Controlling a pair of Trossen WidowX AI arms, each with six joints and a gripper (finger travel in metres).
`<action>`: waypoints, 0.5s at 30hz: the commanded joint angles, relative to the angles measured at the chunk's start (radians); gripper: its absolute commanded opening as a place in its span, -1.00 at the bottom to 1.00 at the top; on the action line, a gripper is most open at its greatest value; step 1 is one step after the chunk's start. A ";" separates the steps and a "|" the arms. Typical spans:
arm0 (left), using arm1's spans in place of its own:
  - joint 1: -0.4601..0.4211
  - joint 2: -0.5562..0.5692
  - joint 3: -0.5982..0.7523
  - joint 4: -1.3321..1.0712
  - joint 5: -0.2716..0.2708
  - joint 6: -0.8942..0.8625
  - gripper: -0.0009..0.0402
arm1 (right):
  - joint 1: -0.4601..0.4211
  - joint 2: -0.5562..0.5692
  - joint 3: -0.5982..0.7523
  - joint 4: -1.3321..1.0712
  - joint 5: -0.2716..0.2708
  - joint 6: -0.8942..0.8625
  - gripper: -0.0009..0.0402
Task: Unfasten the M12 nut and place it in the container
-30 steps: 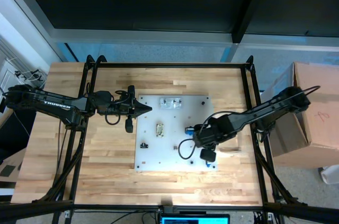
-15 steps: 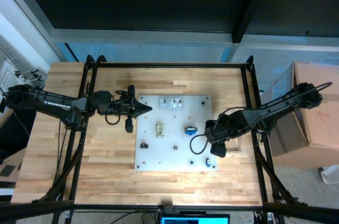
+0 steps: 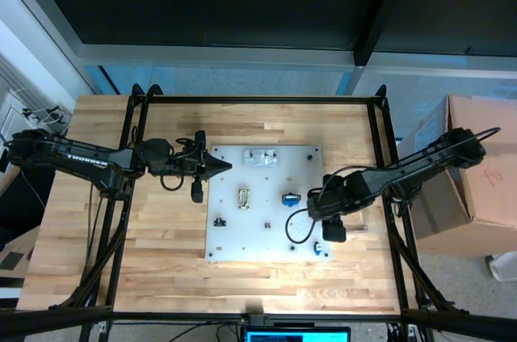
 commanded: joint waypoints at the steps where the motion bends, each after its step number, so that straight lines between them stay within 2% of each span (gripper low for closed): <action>1: 0.000 0.000 0.000 0.000 0.000 0.000 -0.96 | -0.023 0.044 -0.001 0.009 0.000 -0.062 0.21; 9: 0.000 0.000 0.000 0.000 0.000 0.000 -0.96 | -0.084 0.072 -0.046 0.020 -0.001 -0.085 0.21; 15: 0.000 0.000 0.000 0.000 0.000 0.000 -0.96 | -0.085 0.072 -0.094 0.040 -0.005 -0.078 0.21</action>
